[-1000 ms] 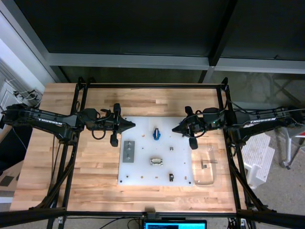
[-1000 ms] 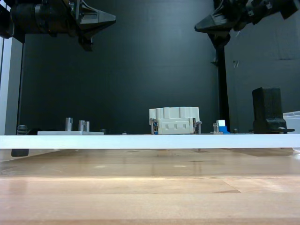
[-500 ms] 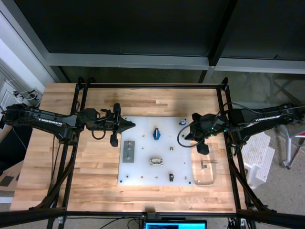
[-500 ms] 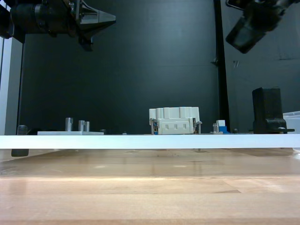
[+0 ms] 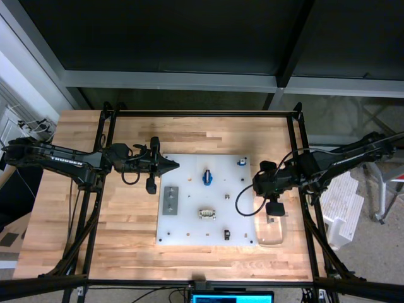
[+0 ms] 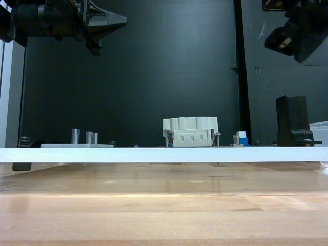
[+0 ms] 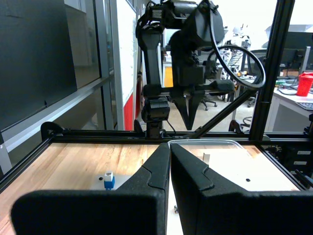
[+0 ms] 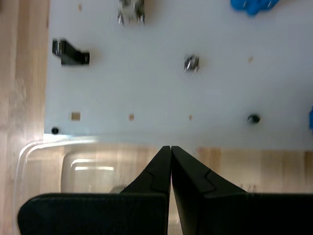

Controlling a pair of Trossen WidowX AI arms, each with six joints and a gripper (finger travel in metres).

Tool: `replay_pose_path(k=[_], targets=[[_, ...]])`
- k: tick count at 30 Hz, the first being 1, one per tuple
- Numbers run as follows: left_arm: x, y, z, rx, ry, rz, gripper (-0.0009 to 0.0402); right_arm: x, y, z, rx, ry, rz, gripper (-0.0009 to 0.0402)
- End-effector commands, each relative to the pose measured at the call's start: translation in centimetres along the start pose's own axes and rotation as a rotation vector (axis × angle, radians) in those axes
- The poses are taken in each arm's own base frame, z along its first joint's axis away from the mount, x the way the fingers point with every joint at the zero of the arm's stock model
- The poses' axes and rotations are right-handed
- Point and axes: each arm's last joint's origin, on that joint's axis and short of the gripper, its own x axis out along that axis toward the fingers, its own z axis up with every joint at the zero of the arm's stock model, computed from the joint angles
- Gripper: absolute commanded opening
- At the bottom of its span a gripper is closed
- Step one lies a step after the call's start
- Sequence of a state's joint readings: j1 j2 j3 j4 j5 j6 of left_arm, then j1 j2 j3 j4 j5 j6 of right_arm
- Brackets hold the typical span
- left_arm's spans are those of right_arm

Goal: Pick the 16mm bar and install on taskboard

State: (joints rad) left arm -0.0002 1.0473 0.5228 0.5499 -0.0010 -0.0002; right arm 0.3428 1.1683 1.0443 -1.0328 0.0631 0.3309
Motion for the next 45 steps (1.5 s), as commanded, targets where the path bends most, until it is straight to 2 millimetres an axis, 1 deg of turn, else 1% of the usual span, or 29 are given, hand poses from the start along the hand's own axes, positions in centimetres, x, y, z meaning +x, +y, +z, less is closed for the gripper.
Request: replay_pose_path(k=[1, 15, 24, 30, 35, 42, 45], targets=[[0.0, 0.0, 0.0, 0.0, 0.0, 0.0, 0.0, 0.4, 0.9, -0.4, 0.012, 0.046, 0.003, 0.0], [0.0, 0.0, 0.0, 0.0, 0.0, 0.0, 0.0, 1.1, 4.9, -2.7, 0.029, 0.18, 0.003, 0.0], [0.0, 0.0, 0.0, 0.0, 0.0, 0.0, 0.0, 1.0, 6.2, -4.2, 0.021, 0.225, -0.014, 0.0], [0.0, 0.0, 0.0, 0.0, 0.0, 0.0, 0.0, 1.5, 6.7, -4.6, 0.017, 0.236, -0.044, 0.0005], [0.0, 0.0, 0.0, 0.0, 0.0, 0.0, 0.0, 2.1, 7.0, -4.6, 0.011, 0.249, -0.066, 0.0037], [0.0, 0.0, 0.0, 0.0, -0.001, 0.0, 0.0, 2.7, 7.3, -4.6, 0.015, 0.253, -0.091, 0.0119], [0.0, 0.0, 0.0, 0.0, 0.0, 0.0, 0.0, 3.1, 7.4, -4.7, 0.012, 0.257, -0.094, 0.0147]])
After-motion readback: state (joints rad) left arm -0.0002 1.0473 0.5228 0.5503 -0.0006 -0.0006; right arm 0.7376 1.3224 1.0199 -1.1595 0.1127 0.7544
